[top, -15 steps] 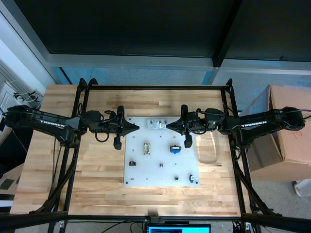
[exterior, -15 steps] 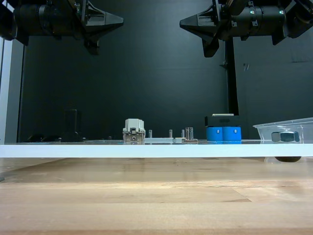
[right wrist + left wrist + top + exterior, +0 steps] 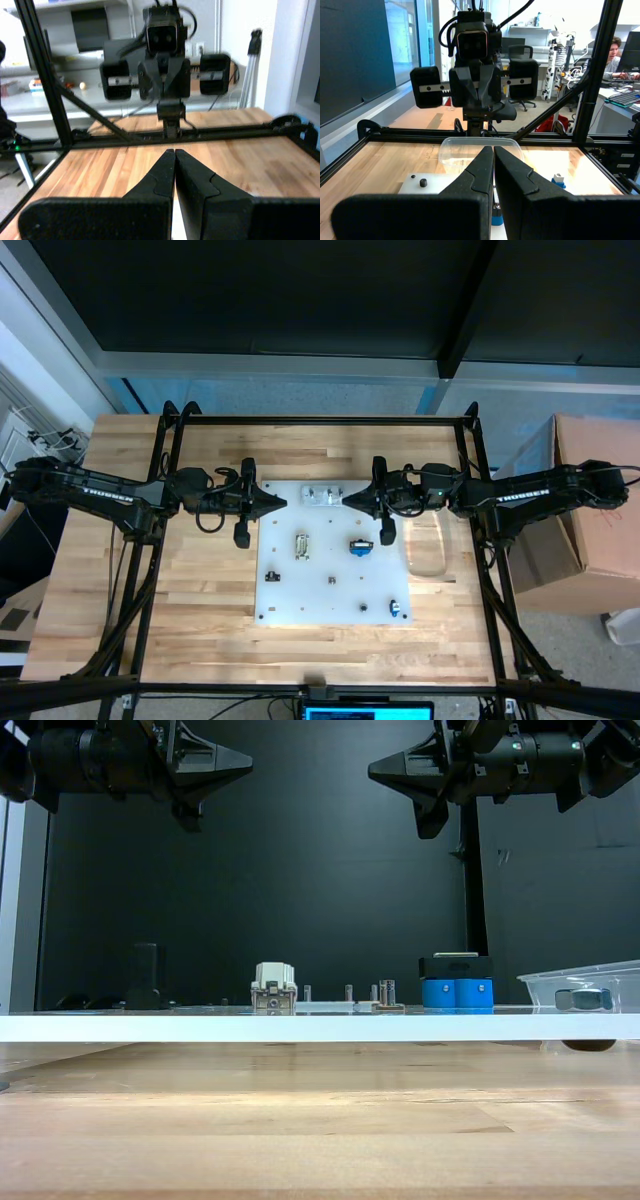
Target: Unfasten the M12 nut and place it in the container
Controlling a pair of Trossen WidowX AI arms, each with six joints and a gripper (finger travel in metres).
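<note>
The small silver nut (image 3: pixel 585 999) sits low at the right of the low view, in front of the clear container (image 3: pixel 590 982). In the high view it appears to be on its stud (image 3: pixel 396 608) near the white board's (image 3: pixel 285 600) near right edge. The container (image 3: pixel 430 545) lies beside the board's right edge, and I see nothing in it. My left gripper (image 3: pixel 283 502) hangs high over the board's far left part, fingers shut and empty (image 3: pixel 493 148). My right gripper (image 3: pixel 345 499) faces it over the far middle, also shut and empty (image 3: pixel 175 151).
On the board stand a white connector (image 3: pixel 301 545), a blue connector (image 3: pixel 361 546) and a silver block (image 3: pixel 322 497) at the far edge. A black frame (image 3: pixel 320 421) rings the table. A cardboard box (image 3: pixel 595 510) stands off the table's right side.
</note>
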